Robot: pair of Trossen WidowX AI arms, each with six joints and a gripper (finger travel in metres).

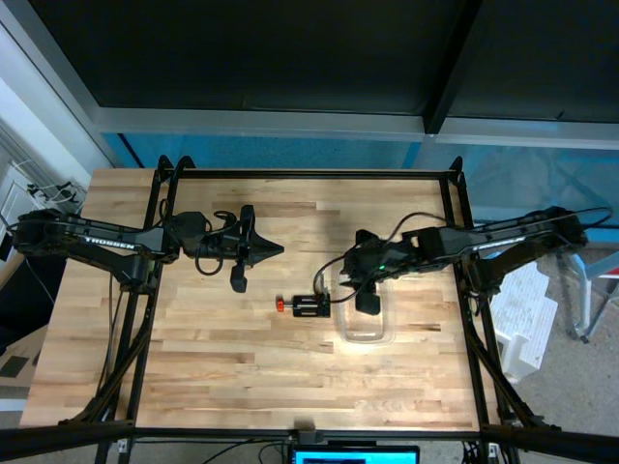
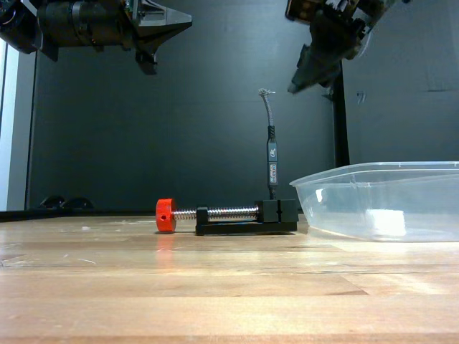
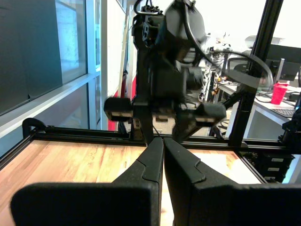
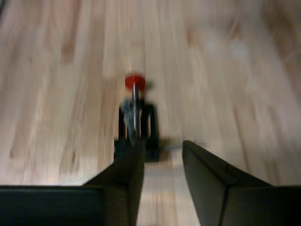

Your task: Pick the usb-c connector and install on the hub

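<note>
Right gripper hangs high over the counter, above the near-left rim of the clear tub. It is angled down toward the clamp, and its fingers are parted a modest way with nothing between them. The usb-c connector stands upright out of that clamp near the counter's middle. Its frayed cable pokes straight up, free of both arms. How deep its lower end sits in there, I can't quite tell from here. The clamp's red knob faces the left edge, and the tub lies just beside the clamp on the right-edge side. Left gripper hovers high, toward the left edge and well away from the connector. Its fingers are pressed together, tip to tip, holding nothing.
</note>
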